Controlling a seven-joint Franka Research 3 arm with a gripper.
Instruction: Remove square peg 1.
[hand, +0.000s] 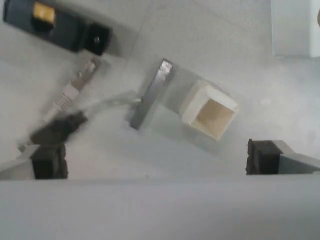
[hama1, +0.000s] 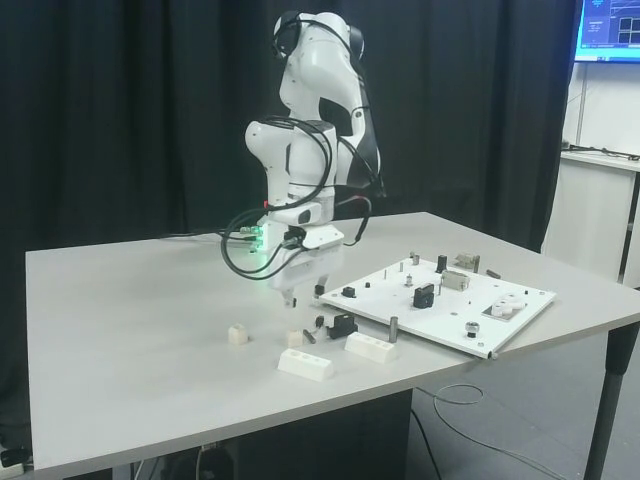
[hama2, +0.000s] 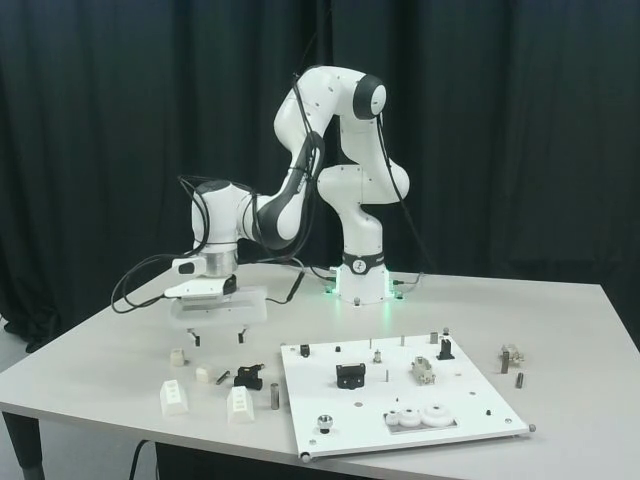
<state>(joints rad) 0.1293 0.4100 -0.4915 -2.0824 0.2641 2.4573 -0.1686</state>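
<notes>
A grey metal square peg (hand: 151, 94) lies flat on the table, next to a small white square holder (hand: 210, 111) whose socket is hollow and empty. In the second room view the peg (hama2: 223, 377) and the holder (hama2: 204, 374) rest just left of the white board. My gripper (hand: 155, 159) hangs a short way above them, open, with nothing between its black pads (hand: 48, 161). The first room view has the gripper (hama1: 303, 292) over the holder (hama1: 295, 339), apart from it.
A cable plug (hand: 70, 92) and a black part (hand: 60, 25) lie close by the peg. A second small white cube (hama2: 179, 357), two longer white blocks (hama2: 173, 397) (hama2: 240, 404) and an upright pin (hama2: 272, 395) stand near the table's front. The white board (hama2: 470, 420) with several parts lies to the right.
</notes>
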